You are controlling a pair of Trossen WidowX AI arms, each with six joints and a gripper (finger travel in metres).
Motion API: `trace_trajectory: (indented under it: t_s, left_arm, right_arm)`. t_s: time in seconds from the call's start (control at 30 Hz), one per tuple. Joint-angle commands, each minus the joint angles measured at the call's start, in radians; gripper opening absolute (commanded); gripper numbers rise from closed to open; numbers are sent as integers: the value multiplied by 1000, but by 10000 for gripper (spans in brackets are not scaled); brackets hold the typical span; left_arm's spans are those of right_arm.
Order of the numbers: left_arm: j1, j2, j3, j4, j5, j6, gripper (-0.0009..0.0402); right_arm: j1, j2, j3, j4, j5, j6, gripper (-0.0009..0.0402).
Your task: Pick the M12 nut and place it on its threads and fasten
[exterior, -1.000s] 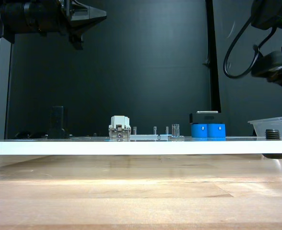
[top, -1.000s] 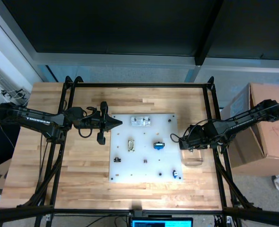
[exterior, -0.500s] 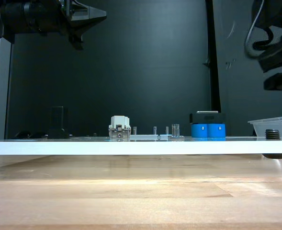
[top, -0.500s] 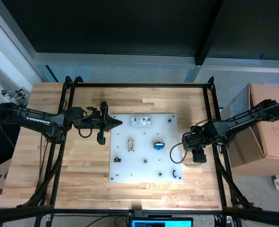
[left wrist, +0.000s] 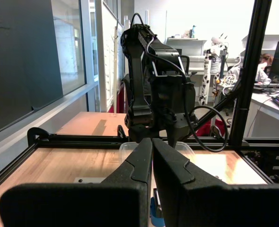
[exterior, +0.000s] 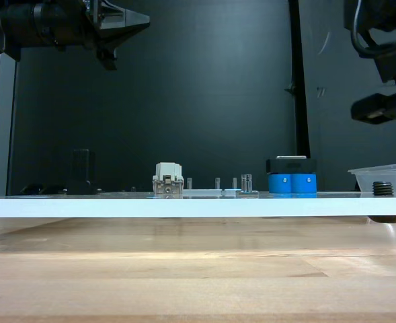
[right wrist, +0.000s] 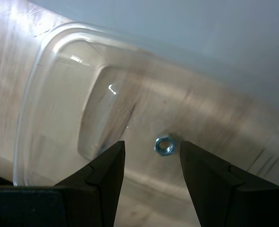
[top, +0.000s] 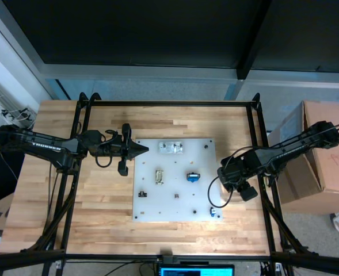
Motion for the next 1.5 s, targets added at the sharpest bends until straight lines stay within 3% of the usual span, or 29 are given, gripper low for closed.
trace_trajectory:
  t_s: [0.03,0.2,0.57,1.07,1.3,1.5]
  left_arm:
    - [0,0,0,0,0,0,0]
    - [0,0,0,0,0,0,0]
    - [0,1,0,0,0,0,0]
    - [0,1,0,0,0,0,0]
    - [0,1,0,0,0,0,0]
    - [0,1,0,0,0,0,0]
  right_arm:
    - [2,40,35,-3,2,-107,161]
    - [5,76,34,-1,50,-319,161]
    - [34,59,-6,-22,50,-662,165]
    - [78,63,-150,168,51,-716,206]
    - [79,63,-204,220,55,-714,189]
    - [79,63,-209,224,69,-712,143]
